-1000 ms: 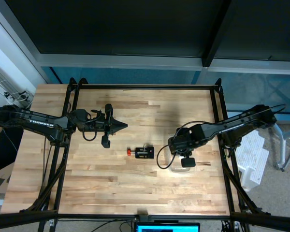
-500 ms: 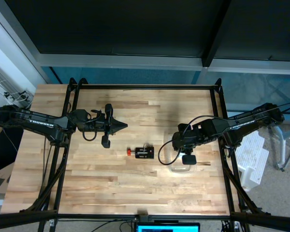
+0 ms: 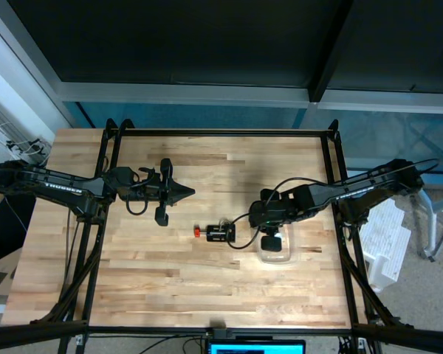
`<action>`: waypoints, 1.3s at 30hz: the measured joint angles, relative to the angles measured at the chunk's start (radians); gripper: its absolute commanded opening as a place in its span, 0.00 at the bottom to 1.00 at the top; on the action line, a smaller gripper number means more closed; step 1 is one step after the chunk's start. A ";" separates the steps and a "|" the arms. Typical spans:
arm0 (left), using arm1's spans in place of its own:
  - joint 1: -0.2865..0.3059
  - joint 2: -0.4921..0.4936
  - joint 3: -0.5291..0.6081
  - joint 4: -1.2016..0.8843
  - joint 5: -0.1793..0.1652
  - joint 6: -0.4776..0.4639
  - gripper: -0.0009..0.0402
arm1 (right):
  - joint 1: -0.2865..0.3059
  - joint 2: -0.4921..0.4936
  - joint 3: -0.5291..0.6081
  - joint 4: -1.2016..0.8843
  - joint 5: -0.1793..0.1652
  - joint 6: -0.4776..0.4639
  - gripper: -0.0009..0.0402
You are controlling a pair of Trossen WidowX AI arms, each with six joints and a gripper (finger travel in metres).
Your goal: Pick the rca connector and install on the hub
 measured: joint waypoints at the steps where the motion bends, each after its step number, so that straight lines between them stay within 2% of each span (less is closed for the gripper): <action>1: 0.000 0.000 0.000 0.000 0.000 0.000 0.02 | -0.002 0.014 0.012 0.005 0.000 0.000 0.02; 21: 0.000 0.000 0.000 0.000 0.000 0.000 0.02 | -0.031 0.281 0.272 0.006 0.000 -0.047 0.02; 39: 0.000 0.000 0.000 0.000 0.000 0.000 0.02 | -0.037 0.338 0.292 0.012 0.000 -0.050 0.02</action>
